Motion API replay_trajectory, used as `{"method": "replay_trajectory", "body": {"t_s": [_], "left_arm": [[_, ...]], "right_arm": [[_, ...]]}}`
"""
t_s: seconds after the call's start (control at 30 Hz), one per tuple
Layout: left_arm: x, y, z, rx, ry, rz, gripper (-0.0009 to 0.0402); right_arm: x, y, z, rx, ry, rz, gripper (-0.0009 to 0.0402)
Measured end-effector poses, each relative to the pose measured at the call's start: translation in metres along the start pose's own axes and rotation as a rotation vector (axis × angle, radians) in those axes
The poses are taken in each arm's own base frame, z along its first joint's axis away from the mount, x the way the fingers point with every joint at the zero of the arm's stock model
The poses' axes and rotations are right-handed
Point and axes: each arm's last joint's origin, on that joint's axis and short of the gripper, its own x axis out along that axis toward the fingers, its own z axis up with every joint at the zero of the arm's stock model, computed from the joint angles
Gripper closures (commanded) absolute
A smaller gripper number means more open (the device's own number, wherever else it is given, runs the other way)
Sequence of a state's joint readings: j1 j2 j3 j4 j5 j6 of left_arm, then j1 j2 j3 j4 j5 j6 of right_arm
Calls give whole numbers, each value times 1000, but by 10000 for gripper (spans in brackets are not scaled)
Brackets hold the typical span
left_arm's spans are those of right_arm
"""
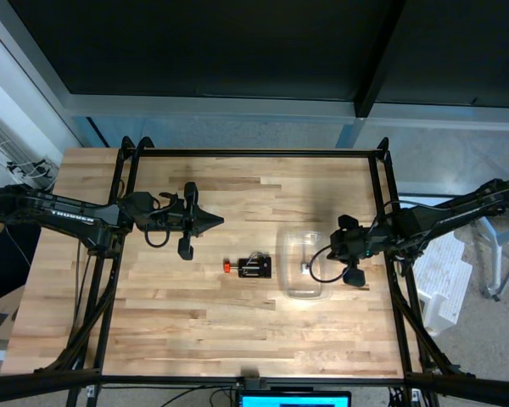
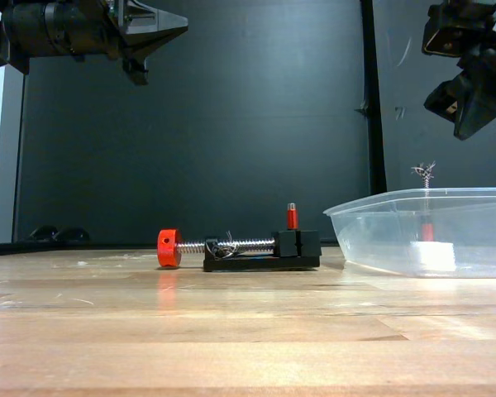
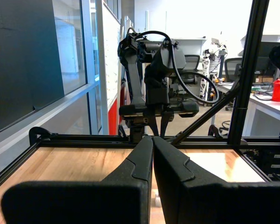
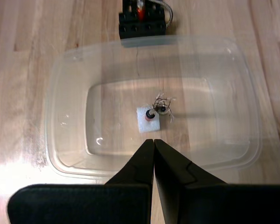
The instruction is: Pick the RCA connector and install on taskboard
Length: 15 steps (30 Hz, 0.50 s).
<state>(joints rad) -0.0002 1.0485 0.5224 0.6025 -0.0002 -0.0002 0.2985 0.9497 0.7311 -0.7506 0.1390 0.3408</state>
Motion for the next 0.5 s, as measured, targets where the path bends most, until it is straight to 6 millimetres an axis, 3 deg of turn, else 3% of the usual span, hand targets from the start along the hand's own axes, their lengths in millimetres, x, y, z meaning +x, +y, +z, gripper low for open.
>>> {"method": "replay_trajectory", "body": {"t_s": [0.2,0.5], "left_arm": [[0,0,0,0,0,0,393],[0,0,0,0,0,0,393]], "right_arm": [[9,2,0,19,41,-14,385],[27,6,5,16,65,-29,310]]}}
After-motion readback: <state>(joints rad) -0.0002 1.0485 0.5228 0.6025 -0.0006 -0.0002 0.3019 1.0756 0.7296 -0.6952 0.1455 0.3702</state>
